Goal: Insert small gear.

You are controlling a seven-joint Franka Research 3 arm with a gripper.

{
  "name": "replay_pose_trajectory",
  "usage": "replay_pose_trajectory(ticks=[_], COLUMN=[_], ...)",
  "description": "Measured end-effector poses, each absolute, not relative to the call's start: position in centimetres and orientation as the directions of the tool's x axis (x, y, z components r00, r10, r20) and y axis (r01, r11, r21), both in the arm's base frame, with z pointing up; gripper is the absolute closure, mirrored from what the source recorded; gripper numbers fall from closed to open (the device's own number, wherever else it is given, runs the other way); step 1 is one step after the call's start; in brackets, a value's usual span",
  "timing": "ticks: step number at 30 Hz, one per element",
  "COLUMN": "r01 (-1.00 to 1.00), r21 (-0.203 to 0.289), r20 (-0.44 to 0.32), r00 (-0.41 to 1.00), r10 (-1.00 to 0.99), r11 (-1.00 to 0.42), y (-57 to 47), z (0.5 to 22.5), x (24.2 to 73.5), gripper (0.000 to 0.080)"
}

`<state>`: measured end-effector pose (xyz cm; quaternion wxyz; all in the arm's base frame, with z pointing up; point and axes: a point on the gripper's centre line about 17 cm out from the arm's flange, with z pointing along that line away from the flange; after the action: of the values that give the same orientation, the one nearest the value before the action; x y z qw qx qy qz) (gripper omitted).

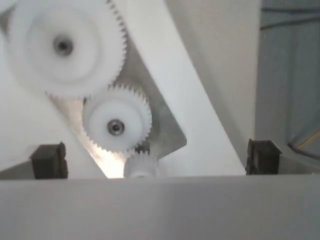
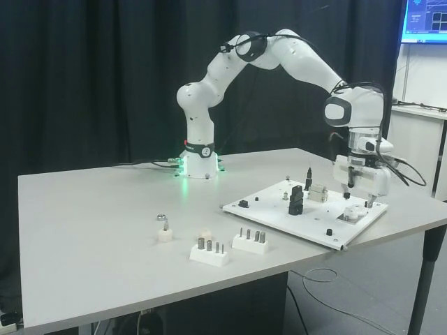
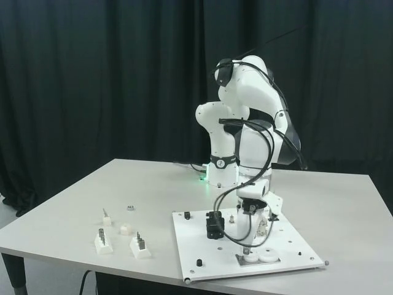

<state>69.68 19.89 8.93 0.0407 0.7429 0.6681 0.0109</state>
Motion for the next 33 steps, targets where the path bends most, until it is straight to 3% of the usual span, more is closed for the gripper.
replay_pose_trajectory(ticks=[19, 33], r01=[0.752, 0.661], r21=[0.102, 0.092], r20=[0.001, 0.0], r00=[0.654, 0.748], r10=[0.756, 0.664], r11=[-0.651, -0.745], y=[18.8, 19.0], z=[9.5, 8.8], x=[69.9, 68.9], gripper=[0.0003, 0.0003])
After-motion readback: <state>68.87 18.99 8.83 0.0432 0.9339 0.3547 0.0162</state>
